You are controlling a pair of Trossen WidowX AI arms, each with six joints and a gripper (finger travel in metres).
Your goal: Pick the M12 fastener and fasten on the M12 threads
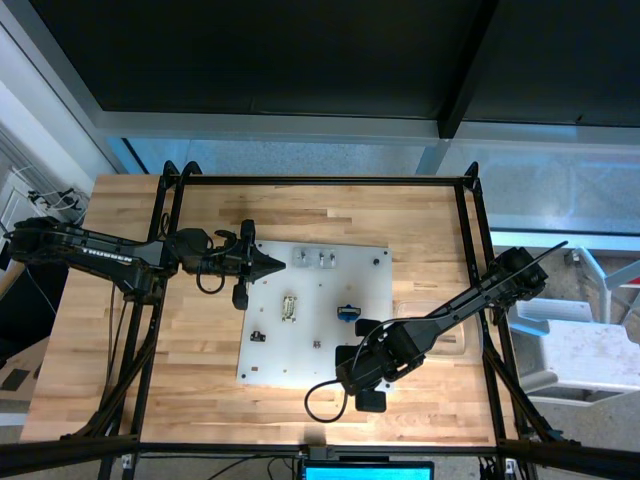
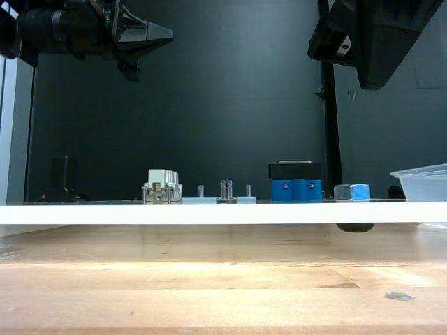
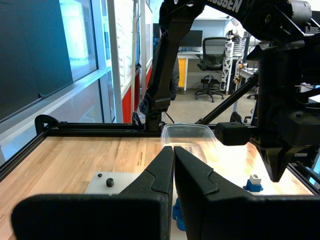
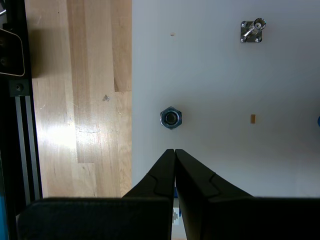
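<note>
The M12 fastener (image 4: 171,118) is a small silver hex nut on the white board (image 4: 225,85), close to the board's edge. A dark round centre fills its hole, and in the low view the nut (image 2: 343,191) shows no ribs beneath it, so it sits on its stud. My right gripper (image 4: 174,151) hangs above the board just short of the nut, pointing down, shut with nothing between its fingers. The right arm (image 1: 385,355) covers the nut in the high view. My left gripper (image 1: 283,266) is shut and held high over the board's far left edge.
A clear tray (image 1: 445,340) lies on the wooden table to the right of the board. On the board stand blue fittings (image 2: 295,190), a grey connector (image 2: 162,188), a silver post (image 2: 227,190) and a small silver socket (image 4: 252,30). Black frame rails (image 1: 320,181) border the table.
</note>
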